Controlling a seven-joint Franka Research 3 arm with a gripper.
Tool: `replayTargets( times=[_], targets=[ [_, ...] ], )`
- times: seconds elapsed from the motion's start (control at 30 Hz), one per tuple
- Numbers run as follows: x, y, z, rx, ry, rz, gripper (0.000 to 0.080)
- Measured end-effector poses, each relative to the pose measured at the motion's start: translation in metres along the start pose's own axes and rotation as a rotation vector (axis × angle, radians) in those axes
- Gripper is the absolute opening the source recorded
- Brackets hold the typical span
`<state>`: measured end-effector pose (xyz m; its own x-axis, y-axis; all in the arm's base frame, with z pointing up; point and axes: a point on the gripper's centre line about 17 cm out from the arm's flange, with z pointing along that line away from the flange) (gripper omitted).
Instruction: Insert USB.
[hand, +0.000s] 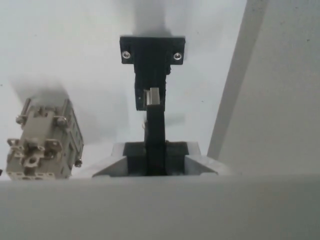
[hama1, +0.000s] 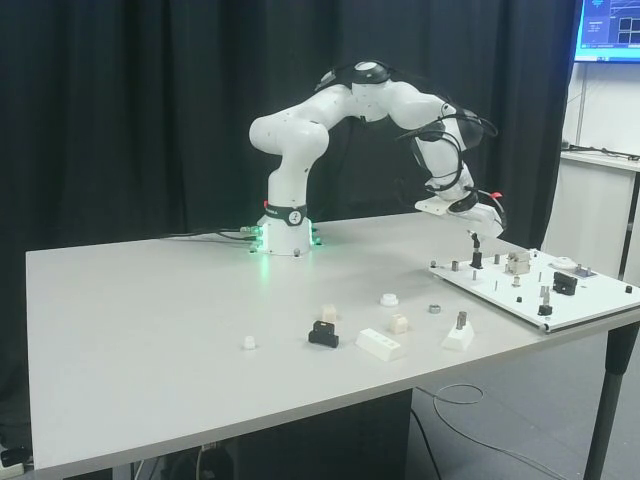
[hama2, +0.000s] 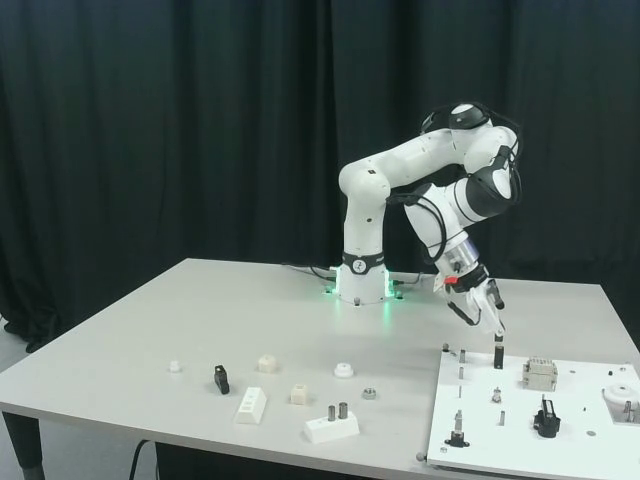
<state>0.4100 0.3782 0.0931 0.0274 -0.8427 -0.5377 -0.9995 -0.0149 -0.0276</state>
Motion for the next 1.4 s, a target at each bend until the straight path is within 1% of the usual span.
replayTargets(
  times=[0.17,0.43,0.67,1.13,1.27,1.4],
  targets=[
    [-0.0028,0.0036,0.0018,-0.010,-0.004,-0.004,0.0072],
    [-0.0065,0.0058,0.0040,-0.014,-0.005,-0.012,0.0072],
    [-0.0061,0.0024,0.0040,-0.003,0.002,-0.015,0.0072],
    [-0.0051,0.0007,0.0033,0.003,0.005,-0.008,0.0072],
    [-0.0034,-0.0023,0.0020,0.014,0.010,-0.007,0.0072],
    [-0.0026,-0.0033,0.0014,0.016,0.011,-0.006,0.0072]
  ],
)
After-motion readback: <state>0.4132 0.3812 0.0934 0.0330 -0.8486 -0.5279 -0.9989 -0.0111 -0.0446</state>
